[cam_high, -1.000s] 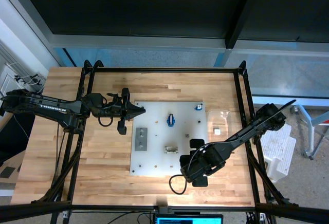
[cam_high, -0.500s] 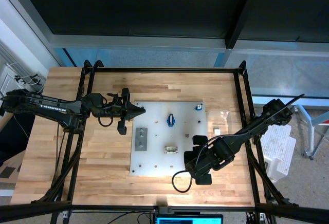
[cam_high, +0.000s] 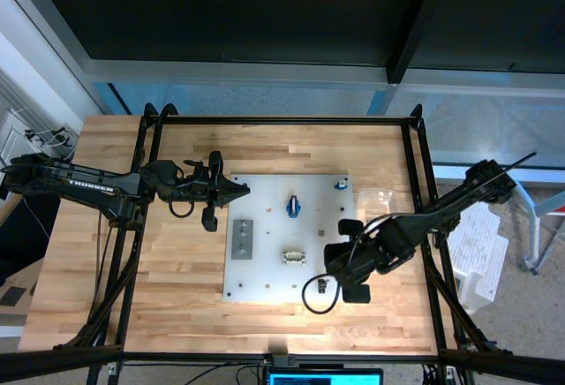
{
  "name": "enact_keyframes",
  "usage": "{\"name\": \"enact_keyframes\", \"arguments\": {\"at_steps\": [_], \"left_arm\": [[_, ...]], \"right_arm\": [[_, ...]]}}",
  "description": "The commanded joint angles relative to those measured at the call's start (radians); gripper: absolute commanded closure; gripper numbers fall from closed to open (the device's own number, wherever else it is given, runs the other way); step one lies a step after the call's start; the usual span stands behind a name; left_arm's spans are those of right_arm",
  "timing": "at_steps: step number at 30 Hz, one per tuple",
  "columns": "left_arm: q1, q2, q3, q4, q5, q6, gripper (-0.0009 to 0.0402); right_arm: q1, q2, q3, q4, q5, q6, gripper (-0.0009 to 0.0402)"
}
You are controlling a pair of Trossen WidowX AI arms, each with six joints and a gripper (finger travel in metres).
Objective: Pick the USB connector and install on taskboard
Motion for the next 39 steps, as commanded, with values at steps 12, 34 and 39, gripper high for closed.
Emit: {"name": "enact_keyframes", "arguments": {"at_steps": [12,34,39], "left_arm": [[0.0,0.0,0.0,0.0,0.0,0.0,0.0393],[0.0,0.0,0.0,0.0,0.0,0.0,0.0393],[0.0,0.0,0.0,0.0,0.0,0.0,0.0393]], "right_arm": [[-0.23,-0.289,-0.19,0.134,0.033,-0.199,0.0393],[-0.52,-0.458,-0.419,0.786,-0.095,-0.459,0.0393],[-0.52,-0.468,-0.504,0.994,-0.095,-0.461,0.0393]]}}
